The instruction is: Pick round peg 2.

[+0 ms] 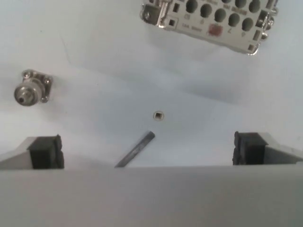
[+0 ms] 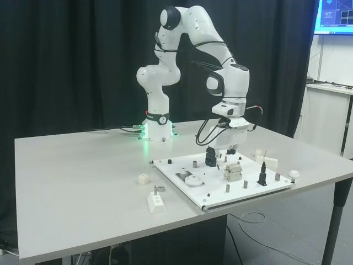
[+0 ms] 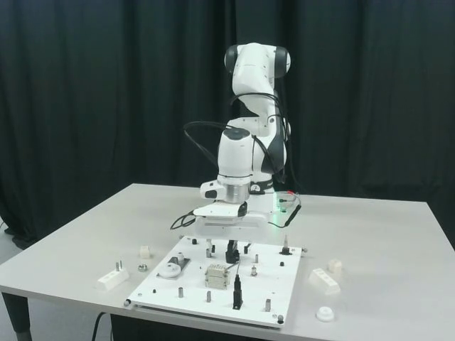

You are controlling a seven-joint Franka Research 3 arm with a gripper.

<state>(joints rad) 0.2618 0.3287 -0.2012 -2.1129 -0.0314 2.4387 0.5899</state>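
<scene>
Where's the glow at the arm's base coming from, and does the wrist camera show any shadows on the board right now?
First room view: green light shines around the arm's base on the table. Second room view: the same glow shows faintly behind the arm. Wrist view: soft shadows lie across the white board; the thin peg rises between the gripper fingers.

White arm bends forward, end effector (image 1: 147,149) pointing down, fingers spread.

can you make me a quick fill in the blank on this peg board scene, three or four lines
1. The gripper has its fingers ____.
2. The peg lies between the two ____.
3. The white board rests on a ____ table.
4. The arm's base glows ____.

Missing words: open; fingers; grey; green
</scene>
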